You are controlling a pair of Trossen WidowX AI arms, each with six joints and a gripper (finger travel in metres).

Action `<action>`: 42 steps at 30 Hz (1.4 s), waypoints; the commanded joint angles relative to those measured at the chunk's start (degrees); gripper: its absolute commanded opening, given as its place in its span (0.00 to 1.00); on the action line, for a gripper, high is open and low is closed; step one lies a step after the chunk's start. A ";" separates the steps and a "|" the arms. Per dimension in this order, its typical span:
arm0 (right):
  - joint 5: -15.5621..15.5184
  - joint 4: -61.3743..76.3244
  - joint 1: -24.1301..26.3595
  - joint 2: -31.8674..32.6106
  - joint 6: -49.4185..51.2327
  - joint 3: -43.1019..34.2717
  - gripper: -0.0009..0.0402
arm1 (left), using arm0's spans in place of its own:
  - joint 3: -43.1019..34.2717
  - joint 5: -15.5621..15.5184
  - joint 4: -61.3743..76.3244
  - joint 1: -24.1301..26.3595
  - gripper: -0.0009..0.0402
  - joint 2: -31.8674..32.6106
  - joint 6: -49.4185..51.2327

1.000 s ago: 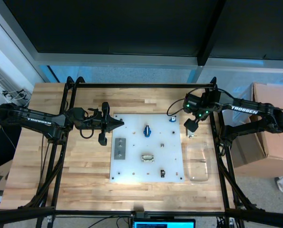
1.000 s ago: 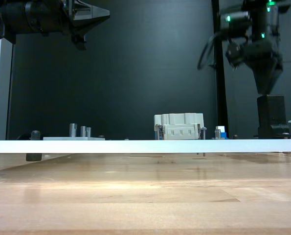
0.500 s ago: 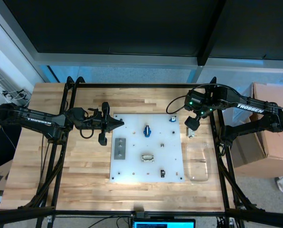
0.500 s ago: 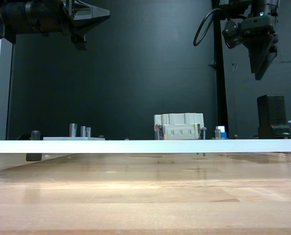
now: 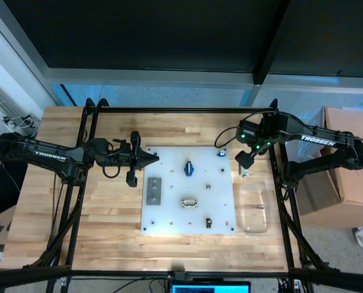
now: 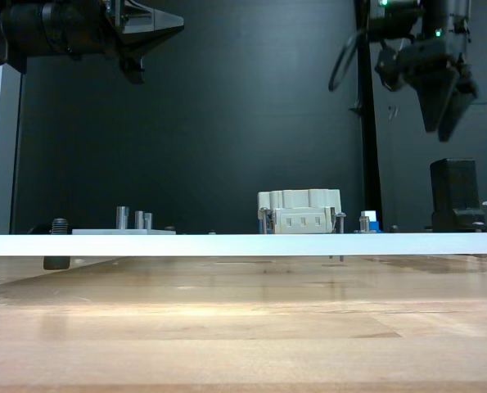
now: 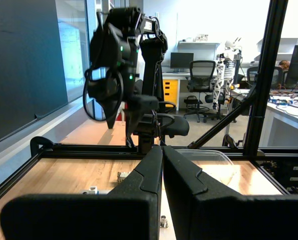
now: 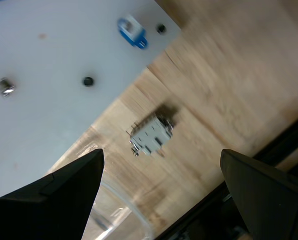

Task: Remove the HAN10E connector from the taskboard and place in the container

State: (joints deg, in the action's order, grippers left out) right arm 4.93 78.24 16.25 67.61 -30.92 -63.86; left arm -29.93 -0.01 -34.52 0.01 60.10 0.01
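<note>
The HAN10E connector (image 8: 150, 136) lies free on the table (image 5: 108, 207) under your right gripper's (image 5: 244, 161) spread jaws, beside the container (image 5: 253, 210). Your left gripper (image 5: 152, 157) hangs far off, jaws pressed together.

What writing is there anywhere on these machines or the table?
"TROSSEN": on the left arm, whose left gripper hangs shut over the board's left edge.
"TROSSEN": on the right arm, whose right gripper hangs open beyond the board's right edge.
The screen at the near edge is too blurred to read.
</note>
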 commanded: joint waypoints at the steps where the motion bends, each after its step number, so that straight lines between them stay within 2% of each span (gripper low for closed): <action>1: -0.35 -1.57 -0.17 0.02 -3.23 3.52 0.81 | -0.02 0.00 0.00 0.00 0.02 0.02 -0.02; 11: -0.55 -11.28 -0.26 0.02 -19.10 13.57 0.81 | -0.02 0.00 0.00 0.00 0.02 0.02 -0.02; 15: -3.13 -14.93 -0.33 0.31 -25.05 18.21 0.81 | -0.02 0.00 0.00 -0.02 0.02 0.00 0.00; 18: -3.13 -17.49 -0.42 0.42 -29.62 21.62 0.81 | -0.02 0.00 0.00 0.00 0.02 0.02 -0.02; 25: -5.01 -31.56 -1.75 0.42 -35.06 29.29 0.81 | -0.02 0.00 0.00 0.00 0.02 0.02 -0.02; 31: -5.01 -32.28 -2.49 2.34 -36.59 30.40 0.81 | -0.02 0.00 0.00 0.00 0.02 0.02 -0.02; 36: -5.01 -32.44 -2.58 3.54 -36.59 30.40 0.73 | -0.02 0.00 0.00 -0.02 0.02 0.02 -0.02; 42: -5.01 -32.39 -2.78 3.76 -36.57 30.40 0.53 | -0.02 0.00 0.00 -0.02 0.02 0.02 -0.02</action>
State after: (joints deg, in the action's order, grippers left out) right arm -0.12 45.82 13.54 71.37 -67.57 -33.43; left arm -29.95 -0.01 -34.50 0.01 60.10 0.01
